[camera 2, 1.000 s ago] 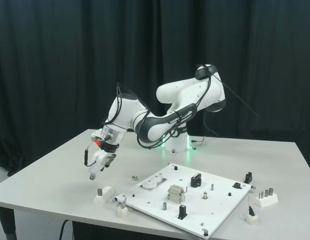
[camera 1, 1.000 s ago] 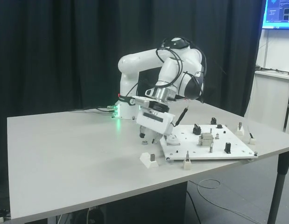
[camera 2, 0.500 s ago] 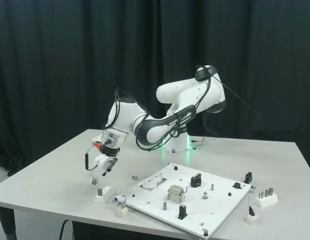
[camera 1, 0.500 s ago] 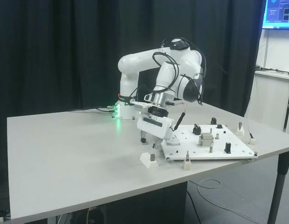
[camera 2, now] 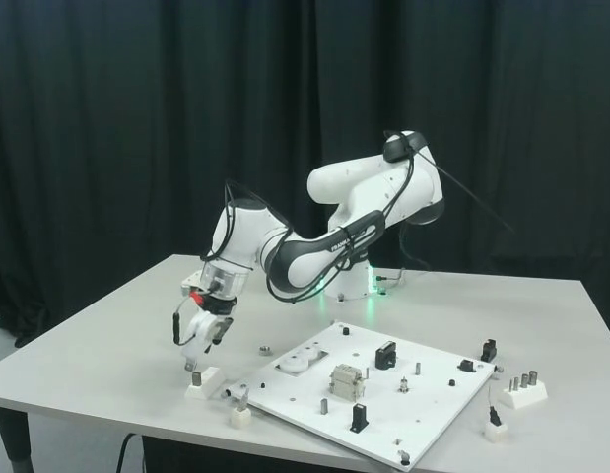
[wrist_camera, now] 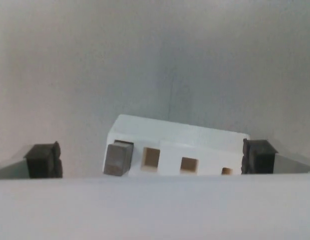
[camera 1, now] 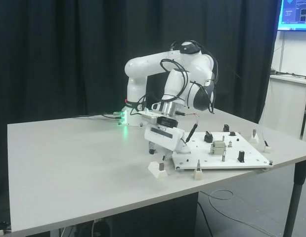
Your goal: Pick square peg 4.
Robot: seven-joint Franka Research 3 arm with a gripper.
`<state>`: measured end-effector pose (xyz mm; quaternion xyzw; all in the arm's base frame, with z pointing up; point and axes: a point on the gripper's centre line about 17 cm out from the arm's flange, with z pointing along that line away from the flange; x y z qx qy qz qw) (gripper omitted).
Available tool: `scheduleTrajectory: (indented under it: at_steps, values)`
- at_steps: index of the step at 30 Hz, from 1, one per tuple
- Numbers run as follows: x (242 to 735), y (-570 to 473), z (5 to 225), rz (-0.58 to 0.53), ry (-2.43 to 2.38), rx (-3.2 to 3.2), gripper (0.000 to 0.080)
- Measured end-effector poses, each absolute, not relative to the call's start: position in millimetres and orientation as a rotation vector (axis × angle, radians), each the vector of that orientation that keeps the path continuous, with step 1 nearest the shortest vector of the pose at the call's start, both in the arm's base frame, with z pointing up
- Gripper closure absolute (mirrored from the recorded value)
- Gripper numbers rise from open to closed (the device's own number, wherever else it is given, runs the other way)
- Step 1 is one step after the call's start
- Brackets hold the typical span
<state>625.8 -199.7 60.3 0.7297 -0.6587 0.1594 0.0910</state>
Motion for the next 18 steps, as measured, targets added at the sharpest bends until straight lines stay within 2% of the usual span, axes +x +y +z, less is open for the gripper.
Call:
scheduleTrajectory:
  at_steps: [18]
  values:
    - [623,-202,43,0.476,-1.912,2.176,0.0003]
